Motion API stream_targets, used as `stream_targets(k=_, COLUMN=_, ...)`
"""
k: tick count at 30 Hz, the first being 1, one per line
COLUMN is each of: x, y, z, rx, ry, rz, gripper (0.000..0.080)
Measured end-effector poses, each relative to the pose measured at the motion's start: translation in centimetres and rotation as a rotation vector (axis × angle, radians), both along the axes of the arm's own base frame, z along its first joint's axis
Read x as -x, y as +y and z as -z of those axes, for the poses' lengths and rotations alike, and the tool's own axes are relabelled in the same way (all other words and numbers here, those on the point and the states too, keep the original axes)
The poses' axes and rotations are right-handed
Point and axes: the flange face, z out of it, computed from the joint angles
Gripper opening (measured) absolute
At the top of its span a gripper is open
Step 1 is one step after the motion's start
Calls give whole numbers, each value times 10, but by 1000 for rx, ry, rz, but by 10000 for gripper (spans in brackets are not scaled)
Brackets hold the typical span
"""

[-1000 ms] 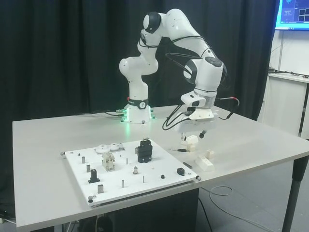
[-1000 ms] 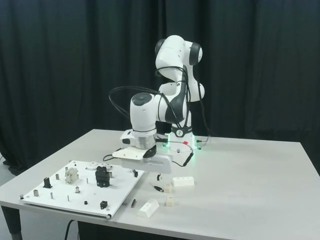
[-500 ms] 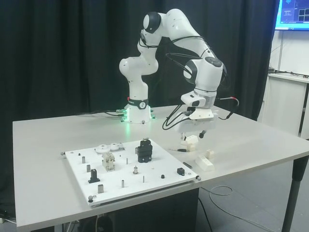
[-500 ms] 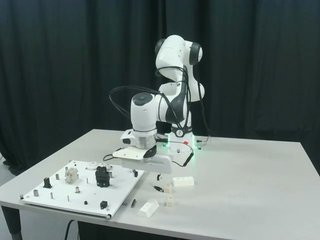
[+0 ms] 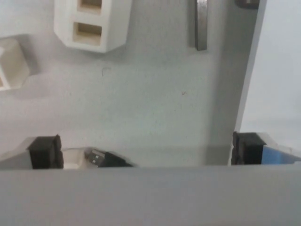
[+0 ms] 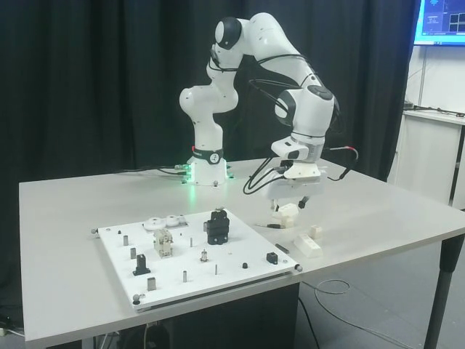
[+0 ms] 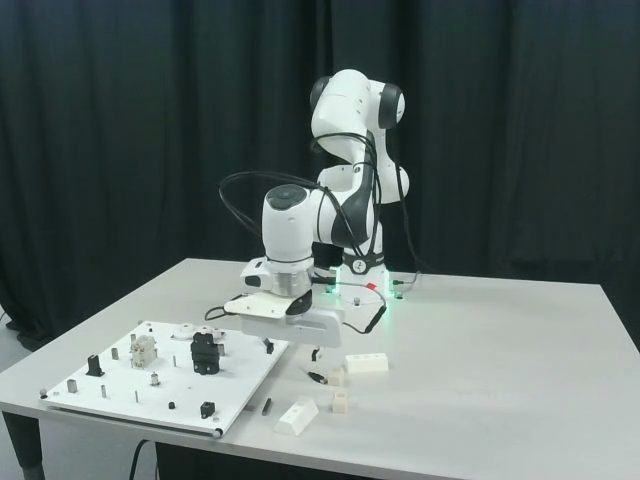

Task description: Remove round peg 1.

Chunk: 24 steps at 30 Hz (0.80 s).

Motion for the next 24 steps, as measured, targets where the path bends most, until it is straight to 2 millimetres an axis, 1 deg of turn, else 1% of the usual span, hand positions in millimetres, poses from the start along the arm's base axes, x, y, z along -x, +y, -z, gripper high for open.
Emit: stream_targets(k=24, x=-1, y=-3, z=-2, rx=13, ry=-15, rz=3, gripper=800)
